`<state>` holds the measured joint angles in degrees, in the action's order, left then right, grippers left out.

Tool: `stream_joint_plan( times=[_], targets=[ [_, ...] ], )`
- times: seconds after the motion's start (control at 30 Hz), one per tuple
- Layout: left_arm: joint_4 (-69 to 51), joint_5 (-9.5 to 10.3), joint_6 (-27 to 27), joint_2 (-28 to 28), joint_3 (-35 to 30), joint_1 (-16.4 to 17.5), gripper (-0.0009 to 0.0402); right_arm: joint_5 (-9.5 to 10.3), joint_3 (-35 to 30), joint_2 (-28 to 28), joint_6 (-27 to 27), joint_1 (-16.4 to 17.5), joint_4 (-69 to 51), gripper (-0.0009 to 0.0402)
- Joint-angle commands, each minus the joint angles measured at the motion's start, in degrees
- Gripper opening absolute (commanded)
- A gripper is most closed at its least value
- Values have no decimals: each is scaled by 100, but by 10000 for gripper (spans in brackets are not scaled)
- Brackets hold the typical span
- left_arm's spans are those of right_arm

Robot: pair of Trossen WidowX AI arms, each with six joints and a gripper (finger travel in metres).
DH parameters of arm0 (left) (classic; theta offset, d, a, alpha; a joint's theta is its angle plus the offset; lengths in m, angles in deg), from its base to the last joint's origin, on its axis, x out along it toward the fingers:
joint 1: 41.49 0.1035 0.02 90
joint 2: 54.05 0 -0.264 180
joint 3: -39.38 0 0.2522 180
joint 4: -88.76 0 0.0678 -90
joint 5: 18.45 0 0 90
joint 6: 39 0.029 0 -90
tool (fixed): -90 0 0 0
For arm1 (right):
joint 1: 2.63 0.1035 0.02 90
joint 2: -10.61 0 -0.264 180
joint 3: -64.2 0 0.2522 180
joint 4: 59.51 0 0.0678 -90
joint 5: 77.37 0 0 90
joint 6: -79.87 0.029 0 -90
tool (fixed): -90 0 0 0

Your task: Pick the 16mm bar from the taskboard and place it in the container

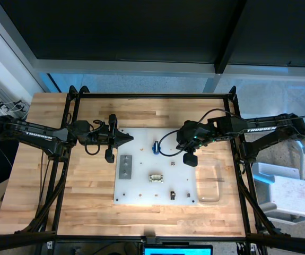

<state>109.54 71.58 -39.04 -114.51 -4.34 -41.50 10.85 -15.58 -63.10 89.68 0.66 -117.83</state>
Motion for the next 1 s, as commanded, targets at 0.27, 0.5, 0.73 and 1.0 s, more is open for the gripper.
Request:
stream_joint_plan(
  times=[0.27, 0.5, 0.73, 1.0],
  targets=[
    [0, -2, 2, -2, 0, 0, 0, 0, -695, -566, 275, 308, -1154, 0],
    [0, 0, 2, -2, 0, 0, 0, 2, -874, -748, 492, 533, -1576, 0],
    [0, -2, 2, -2, 0, 2, 0, 0, -1043, -938, 706, 782, -1978, 0],
    [0, -2, 2, -2, 0, 2, 0, 4, -1073, -1108, 988, 1091, -2081, 0]
  ],
)
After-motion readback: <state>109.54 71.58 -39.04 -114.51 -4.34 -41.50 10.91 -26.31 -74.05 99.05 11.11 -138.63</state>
